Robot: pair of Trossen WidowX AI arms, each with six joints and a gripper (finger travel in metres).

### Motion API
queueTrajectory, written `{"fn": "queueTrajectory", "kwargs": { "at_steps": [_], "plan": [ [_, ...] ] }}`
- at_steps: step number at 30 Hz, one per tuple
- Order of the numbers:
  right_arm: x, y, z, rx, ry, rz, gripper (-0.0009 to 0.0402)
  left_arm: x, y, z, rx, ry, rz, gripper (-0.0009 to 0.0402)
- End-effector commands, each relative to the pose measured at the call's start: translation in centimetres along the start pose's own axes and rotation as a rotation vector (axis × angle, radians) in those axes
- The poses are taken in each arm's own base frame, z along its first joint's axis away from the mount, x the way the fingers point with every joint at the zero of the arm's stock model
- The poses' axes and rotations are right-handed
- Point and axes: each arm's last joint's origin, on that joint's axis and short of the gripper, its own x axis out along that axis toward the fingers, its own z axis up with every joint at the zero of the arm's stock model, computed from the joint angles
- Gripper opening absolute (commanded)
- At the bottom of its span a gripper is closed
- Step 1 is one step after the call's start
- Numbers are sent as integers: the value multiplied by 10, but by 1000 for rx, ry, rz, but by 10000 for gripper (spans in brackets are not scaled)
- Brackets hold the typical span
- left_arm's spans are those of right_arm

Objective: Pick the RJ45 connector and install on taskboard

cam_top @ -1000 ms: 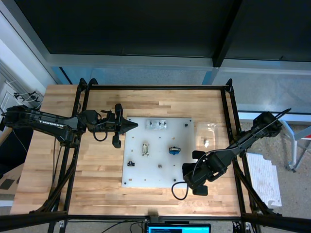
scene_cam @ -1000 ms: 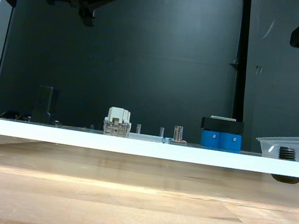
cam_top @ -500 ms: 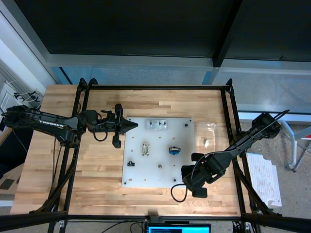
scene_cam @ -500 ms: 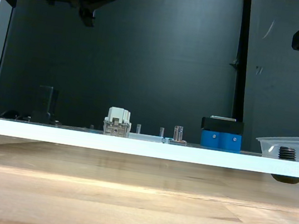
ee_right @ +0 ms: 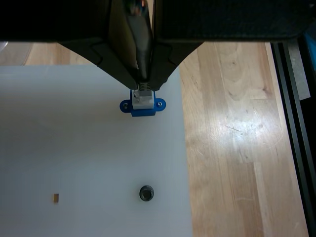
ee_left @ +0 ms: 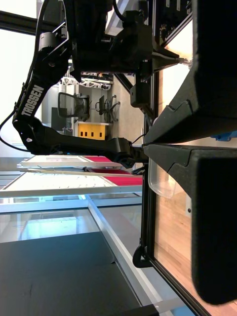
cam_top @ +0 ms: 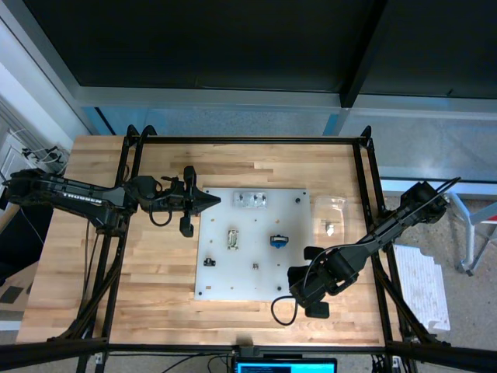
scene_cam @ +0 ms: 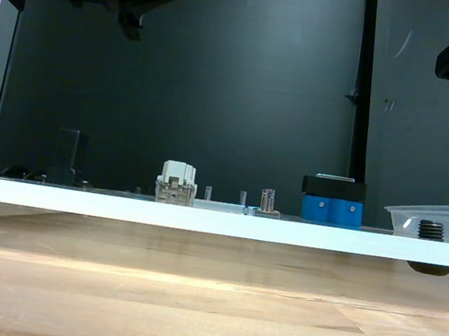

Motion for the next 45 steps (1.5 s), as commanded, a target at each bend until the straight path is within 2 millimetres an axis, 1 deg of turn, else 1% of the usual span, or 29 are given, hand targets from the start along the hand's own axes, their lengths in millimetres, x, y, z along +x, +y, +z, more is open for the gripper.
{"fn": "queueTrajectory", "kwargs": {
  "at_steps": [1,17,26,34,41,45],
  "plan": [
    [1,-1,-1,1,13,-12,0,0,0,0,0,0,0,0],
    [0,-1,-2,5,9,-9,0,0,0,0,0,0,0,0],
    [7,-2,-4,7,5,-5,0,0,0,0,0,0,0,0],
    [9,-3,-5,7,9,-9,0,0,0,0,0,0,0,0],
    [19,-3,-7,5,18,-15,0,0,0,0,0,0,0,0],
    [19,-3,-7,4,16,-13,0,0,0,0,0,0,0,0]
  ]
}}
